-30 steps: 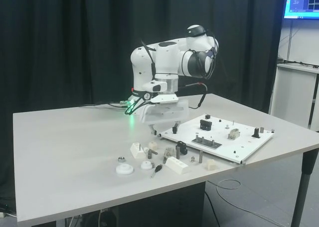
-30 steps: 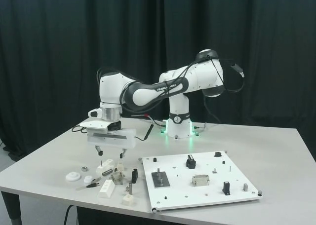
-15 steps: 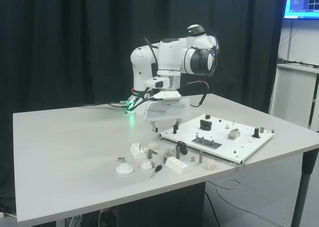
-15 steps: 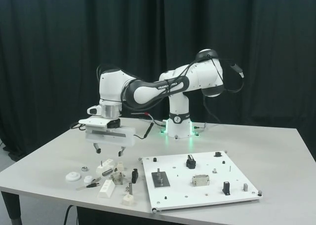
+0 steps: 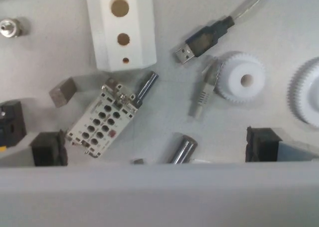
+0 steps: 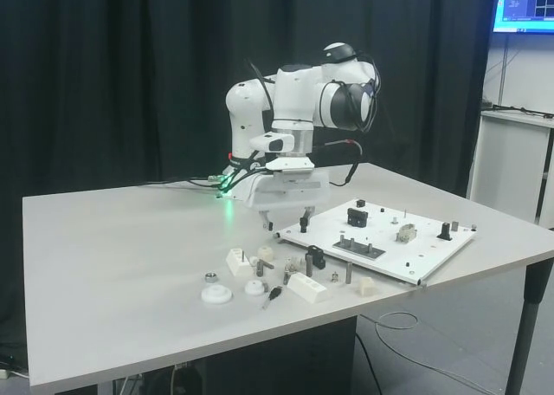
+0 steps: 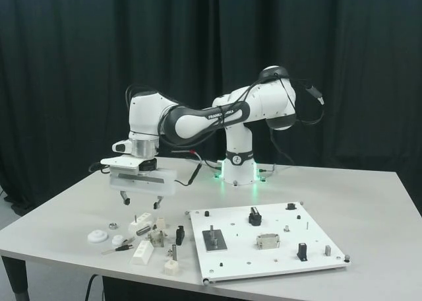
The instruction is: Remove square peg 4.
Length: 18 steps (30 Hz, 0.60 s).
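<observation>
My gripper [image 7: 140,200] hangs open above the loose parts beside the white board [image 7: 264,265], with nothing between its fingers. In the first room view the gripper [image 6: 284,222] is near the board's [image 6: 415,258] back corner. The wrist view looks down between both black fingertips [image 5: 48,148] at the parts below. A small grey square block [image 5: 63,91] lies on the table there, next to a multi-pin connector [image 5: 102,122]. Another small grey peg [image 7: 328,250] stands upright in the board's near right corner.
Below the gripper lie a white block with holes [image 5: 119,28], a black USB plug [image 5: 199,40], two white gears [image 5: 241,77], a metal cylinder [image 5: 182,148] and a small nut [image 5: 10,27]. The board carries black fixtures [image 7: 254,216] and thin pins.
The gripper has risen from just above the loose parts and drifted a little away from the board. Its fingers have stayed open and empty. The parts have not moved.
</observation>
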Each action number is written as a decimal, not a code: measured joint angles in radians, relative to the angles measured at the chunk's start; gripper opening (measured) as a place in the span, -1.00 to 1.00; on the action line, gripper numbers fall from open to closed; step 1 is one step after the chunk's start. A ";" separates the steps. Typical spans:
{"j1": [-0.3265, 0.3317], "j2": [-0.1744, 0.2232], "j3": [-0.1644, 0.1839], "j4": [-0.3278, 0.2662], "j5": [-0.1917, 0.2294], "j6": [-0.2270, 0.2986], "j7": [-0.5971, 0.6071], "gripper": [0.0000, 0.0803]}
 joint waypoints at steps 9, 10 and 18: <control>-0.018 0.000 0.003 0.021 0.000 0.000 0.000 0.99; -0.020 0.000 0.004 0.023 0.000 0.000 0.000 0.99; -0.025 0.000 0.005 0.035 0.000 -0.001 0.000 0.99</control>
